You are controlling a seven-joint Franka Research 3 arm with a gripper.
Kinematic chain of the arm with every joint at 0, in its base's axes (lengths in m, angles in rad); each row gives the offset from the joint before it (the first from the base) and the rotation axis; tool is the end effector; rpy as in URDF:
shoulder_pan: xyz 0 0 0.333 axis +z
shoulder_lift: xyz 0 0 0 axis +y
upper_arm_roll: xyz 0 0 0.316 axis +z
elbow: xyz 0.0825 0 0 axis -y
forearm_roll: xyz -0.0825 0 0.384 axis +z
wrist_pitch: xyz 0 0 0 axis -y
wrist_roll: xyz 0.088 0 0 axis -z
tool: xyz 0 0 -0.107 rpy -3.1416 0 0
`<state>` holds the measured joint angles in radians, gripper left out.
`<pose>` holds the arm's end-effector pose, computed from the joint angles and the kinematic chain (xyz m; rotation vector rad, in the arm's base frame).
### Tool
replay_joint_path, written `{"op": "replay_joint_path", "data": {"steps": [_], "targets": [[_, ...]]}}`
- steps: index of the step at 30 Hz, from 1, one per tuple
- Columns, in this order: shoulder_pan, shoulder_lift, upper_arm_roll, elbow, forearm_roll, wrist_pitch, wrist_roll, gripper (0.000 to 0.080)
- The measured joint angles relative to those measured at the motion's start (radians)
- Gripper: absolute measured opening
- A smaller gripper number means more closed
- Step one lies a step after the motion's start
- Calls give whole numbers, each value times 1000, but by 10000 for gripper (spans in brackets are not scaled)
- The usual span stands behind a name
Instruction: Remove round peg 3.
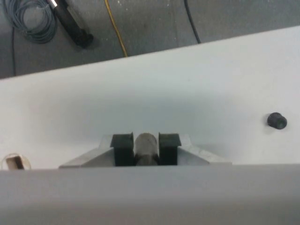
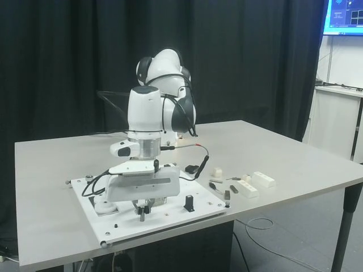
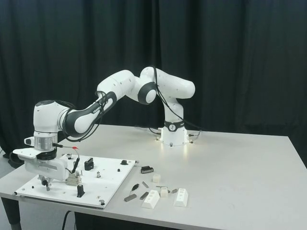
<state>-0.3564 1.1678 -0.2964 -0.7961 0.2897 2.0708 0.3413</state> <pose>0.7146 -0.3836 0.2282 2.7909 -1.3864 0.2131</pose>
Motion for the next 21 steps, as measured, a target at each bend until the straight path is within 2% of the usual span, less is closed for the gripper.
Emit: {"op": "replay_joint_path", "data": {"steps": [21], "targets": [[2, 0, -4, 1, -1, 0, 9, 109]]}}
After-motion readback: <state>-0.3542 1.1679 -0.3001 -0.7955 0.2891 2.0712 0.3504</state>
